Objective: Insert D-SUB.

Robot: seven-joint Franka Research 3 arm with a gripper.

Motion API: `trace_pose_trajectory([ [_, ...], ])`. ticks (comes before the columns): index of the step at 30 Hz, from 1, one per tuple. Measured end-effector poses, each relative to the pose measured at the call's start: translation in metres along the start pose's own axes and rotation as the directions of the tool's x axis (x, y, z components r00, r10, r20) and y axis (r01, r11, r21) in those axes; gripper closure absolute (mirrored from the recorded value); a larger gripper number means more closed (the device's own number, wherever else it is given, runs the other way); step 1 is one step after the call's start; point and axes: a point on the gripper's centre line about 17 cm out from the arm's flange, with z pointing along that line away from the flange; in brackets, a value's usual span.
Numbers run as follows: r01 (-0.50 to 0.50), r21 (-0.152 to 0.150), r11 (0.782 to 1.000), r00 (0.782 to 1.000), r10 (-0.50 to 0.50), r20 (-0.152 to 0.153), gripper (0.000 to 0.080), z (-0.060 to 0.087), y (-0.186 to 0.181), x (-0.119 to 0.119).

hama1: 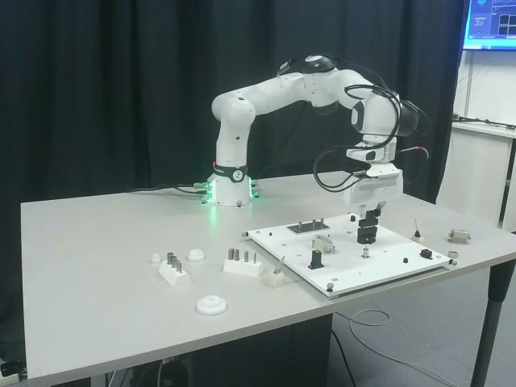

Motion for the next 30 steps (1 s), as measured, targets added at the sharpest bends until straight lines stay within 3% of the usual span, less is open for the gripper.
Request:
trace_pose_trajectory([
  [30, -0.083, 0.001, 0.997, 0.997, 0.083, -0.002, 0.0421, 0.0001, 0.0013, 0.0003],
])
